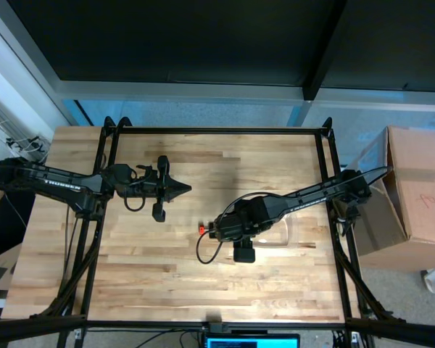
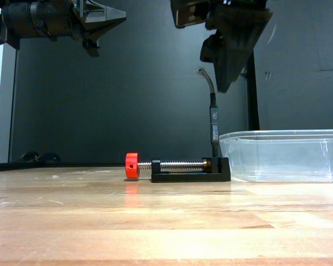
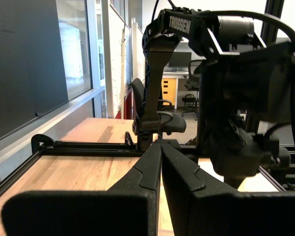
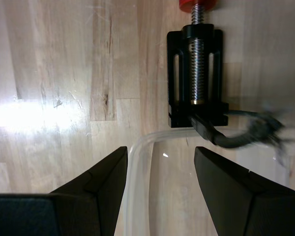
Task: Remove the USB-C connector from the USB-C receptacle and place in the container
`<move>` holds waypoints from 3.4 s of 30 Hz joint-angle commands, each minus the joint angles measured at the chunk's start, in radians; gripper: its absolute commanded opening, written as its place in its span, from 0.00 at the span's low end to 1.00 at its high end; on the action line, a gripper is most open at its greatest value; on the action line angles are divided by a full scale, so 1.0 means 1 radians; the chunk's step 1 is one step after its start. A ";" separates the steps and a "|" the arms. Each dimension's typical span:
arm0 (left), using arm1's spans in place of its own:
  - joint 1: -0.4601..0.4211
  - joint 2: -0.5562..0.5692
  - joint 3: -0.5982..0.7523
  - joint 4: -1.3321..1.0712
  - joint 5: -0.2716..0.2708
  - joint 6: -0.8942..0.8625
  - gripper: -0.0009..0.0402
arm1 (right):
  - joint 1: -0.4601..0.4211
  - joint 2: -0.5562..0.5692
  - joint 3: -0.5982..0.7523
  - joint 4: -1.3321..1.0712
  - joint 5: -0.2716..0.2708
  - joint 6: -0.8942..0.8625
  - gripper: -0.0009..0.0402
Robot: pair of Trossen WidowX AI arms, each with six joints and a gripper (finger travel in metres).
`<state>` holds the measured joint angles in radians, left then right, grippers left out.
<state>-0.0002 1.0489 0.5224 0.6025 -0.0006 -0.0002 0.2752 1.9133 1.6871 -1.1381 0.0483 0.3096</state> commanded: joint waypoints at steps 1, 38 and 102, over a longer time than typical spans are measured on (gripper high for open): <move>0.000 0.000 0.000 0.000 0.000 0.000 0.02 | 0.000 0.024 -0.002 0.002 0.000 -0.003 0.48; 0.000 0.000 0.000 0.000 0.000 0.000 0.02 | 0.000 0.072 -0.035 0.072 0.011 0.000 0.02; 0.000 0.000 0.000 0.000 0.000 0.000 0.02 | -0.047 0.036 -0.048 0.072 0.064 -0.083 0.43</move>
<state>-0.0002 1.0485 0.5228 0.6029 -0.0006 -0.0002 0.2279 1.9480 1.6386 -1.0660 0.1127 0.2256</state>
